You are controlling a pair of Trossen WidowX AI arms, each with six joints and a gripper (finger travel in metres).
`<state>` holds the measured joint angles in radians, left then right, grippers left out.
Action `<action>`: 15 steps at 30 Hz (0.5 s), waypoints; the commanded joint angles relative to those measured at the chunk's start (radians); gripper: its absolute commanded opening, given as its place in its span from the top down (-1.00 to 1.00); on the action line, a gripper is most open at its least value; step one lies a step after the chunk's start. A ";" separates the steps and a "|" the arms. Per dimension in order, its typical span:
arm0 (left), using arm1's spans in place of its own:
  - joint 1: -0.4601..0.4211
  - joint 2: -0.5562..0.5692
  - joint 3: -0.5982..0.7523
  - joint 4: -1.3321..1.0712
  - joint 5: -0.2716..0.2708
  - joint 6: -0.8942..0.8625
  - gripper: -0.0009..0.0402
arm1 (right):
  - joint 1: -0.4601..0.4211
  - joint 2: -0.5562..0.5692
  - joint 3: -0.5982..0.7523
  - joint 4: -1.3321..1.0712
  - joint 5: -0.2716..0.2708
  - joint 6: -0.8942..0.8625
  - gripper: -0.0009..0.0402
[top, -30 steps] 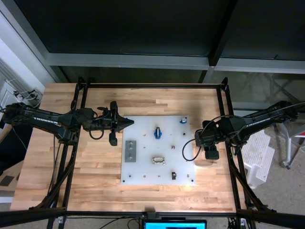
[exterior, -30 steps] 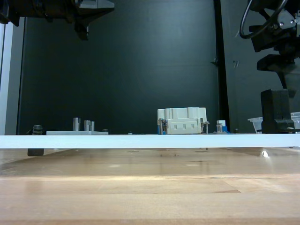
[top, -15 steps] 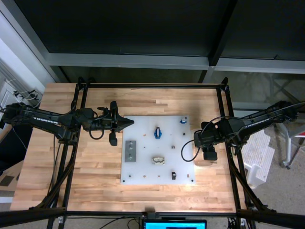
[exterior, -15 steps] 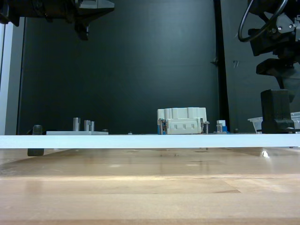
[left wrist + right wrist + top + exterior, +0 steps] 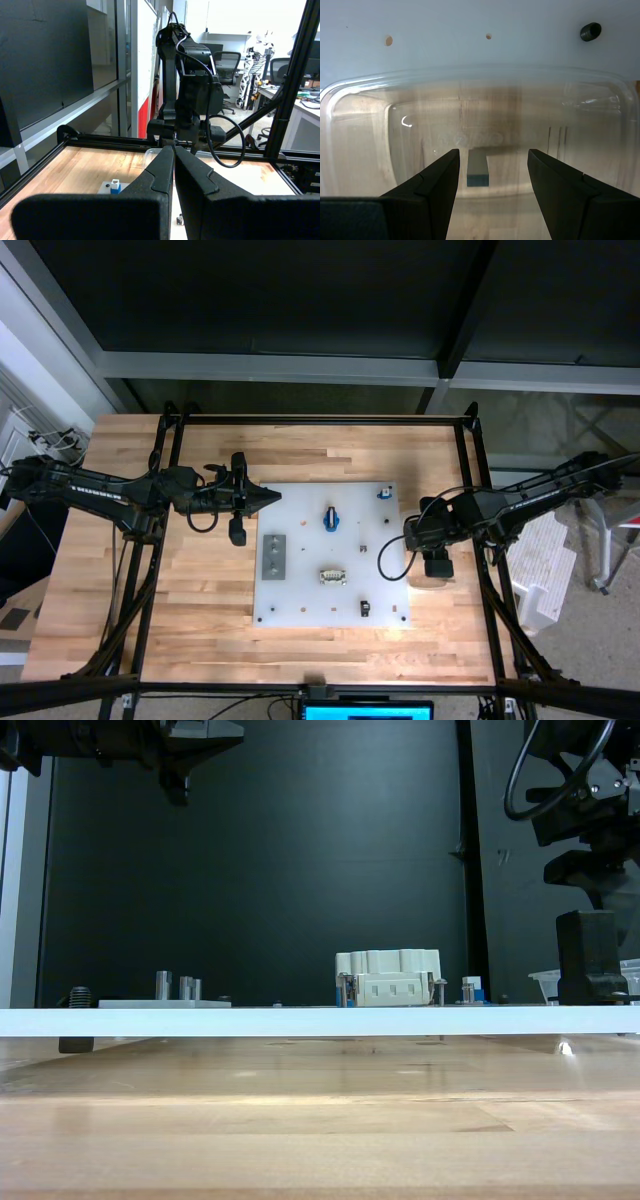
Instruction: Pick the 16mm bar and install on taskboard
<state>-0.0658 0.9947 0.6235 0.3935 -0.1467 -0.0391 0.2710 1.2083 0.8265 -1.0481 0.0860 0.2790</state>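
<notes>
- While lying free in the clear tray point(image 5: 360, 125), the 16mm bar point(image 5: 478, 168) sits below the spread right gripper point(image 5: 491, 157), right of centre in the high view
- Left gripper point(image 5: 268, 498), fingers pressed together, hovers at the taskboard's point(image 5: 300, 585) upper-left corner

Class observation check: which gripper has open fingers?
The right gripper, open above the 16mm bar lying in the clear tray; the left gripper, over the taskboard's far-left corner, is shut.

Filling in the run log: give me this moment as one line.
16mm bar: lying free in clear tray | right gripper: open, above bar | left gripper: shut, raised over left edge of taskboard
</notes>
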 commanded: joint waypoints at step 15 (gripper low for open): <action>0.000 0.000 0.000 0.000 0.000 0.000 0.95 | 0.004 0.050 0.000 0.016 0.000 0.000 0.04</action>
<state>-0.0658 0.9947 0.6235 0.3935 -0.1467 -0.0391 0.2749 1.2575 0.8265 -1.0340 0.0860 0.2790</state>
